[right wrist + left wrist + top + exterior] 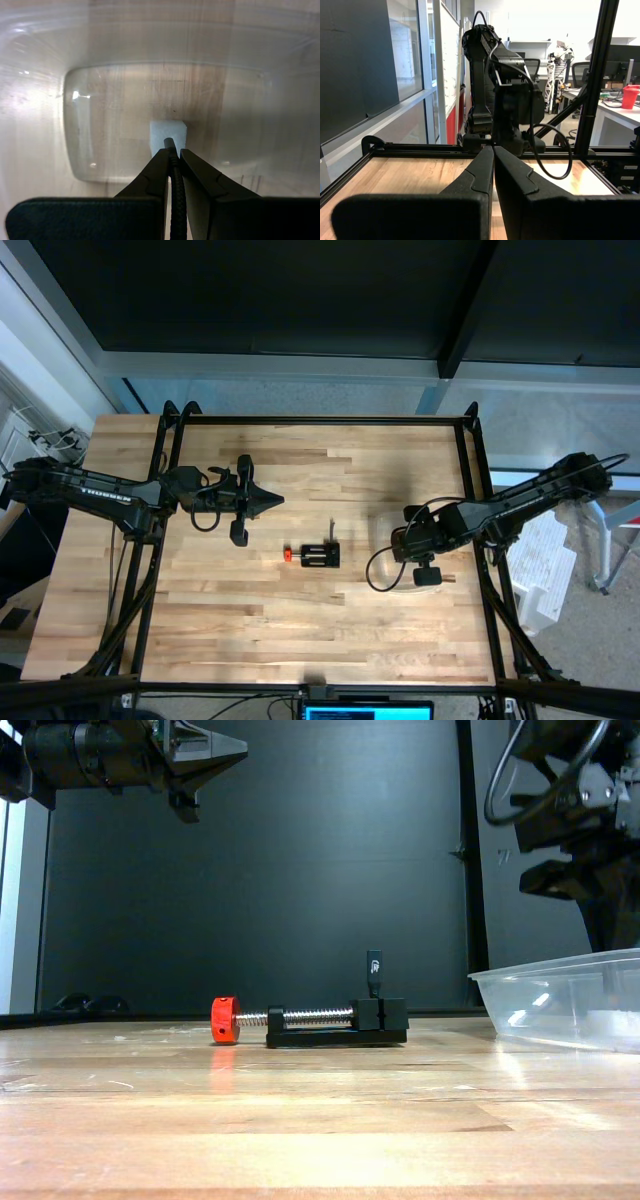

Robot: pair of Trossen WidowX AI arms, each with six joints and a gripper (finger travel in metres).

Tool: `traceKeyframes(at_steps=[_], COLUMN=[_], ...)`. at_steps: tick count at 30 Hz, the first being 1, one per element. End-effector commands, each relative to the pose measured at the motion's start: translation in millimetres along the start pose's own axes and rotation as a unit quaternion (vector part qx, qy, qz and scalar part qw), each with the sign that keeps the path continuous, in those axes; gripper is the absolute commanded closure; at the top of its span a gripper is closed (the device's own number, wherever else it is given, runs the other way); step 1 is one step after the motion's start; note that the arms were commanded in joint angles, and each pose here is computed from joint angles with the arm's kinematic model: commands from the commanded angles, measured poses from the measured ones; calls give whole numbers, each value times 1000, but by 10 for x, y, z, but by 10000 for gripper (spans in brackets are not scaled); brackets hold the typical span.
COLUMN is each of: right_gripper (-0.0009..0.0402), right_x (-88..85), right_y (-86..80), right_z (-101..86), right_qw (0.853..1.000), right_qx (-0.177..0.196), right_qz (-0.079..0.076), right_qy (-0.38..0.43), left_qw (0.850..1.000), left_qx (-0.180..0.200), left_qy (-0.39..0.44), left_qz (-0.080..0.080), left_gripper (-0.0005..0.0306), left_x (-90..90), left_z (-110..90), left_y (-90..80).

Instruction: Pick the USB-C connector and install on taskboard

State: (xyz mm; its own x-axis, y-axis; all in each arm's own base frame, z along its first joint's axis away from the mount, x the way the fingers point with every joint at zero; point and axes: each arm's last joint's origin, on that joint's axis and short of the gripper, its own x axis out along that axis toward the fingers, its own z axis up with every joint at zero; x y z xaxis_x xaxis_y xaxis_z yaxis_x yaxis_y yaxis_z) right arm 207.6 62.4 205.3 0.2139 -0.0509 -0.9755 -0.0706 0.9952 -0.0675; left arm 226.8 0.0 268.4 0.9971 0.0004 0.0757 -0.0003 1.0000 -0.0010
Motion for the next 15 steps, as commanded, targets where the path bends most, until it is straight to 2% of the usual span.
traceKeyframes(at_steps=[1, 9, 15], right_gripper=[393, 393, 393], right_x=[-104, -392, -639], right_y=[-7, -25, -24], right_z=[23, 101, 249], right_qw=[1000, 1000, 999], right_qx=[-1, 1, 32], right_qz=[0, 0, 2], right_qy=[0, 3, -11], left_qw=[1000, 1000, 1000], left_qx=[0, 0, 0], left_qy=[0, 0, 0], left_qz=[0, 0, 0], left_gripper=[300, 300, 300], left_x=[0, 0, 0], left_z=[1, 1, 1], left_y=[0, 0, 1])
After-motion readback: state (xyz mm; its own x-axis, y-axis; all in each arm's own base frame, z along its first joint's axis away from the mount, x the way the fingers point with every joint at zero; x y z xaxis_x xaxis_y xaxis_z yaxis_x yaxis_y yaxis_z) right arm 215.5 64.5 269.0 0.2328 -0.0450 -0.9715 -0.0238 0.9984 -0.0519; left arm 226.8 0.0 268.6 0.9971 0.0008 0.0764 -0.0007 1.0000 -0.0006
